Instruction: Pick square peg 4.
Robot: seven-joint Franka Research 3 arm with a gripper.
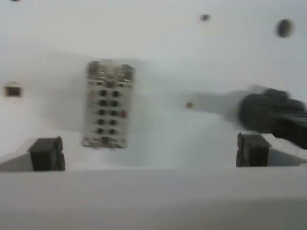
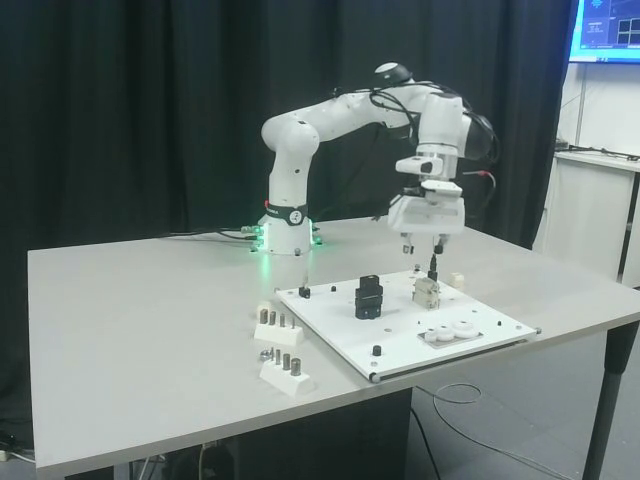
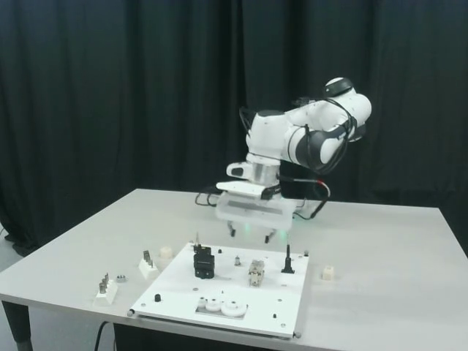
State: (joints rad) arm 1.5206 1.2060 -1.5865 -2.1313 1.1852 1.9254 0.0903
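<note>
White arm (image 3: 292, 135) bent forward, hand (image 3: 250, 235) open, pointing down above board (image 3: 227, 296)

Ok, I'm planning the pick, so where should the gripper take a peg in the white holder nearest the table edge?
By its exposed top, coming straight down: the pegs stand upright with their lower ends sunk in the holder. Neighbours sit close in a row, so probably close across the row.
</note>
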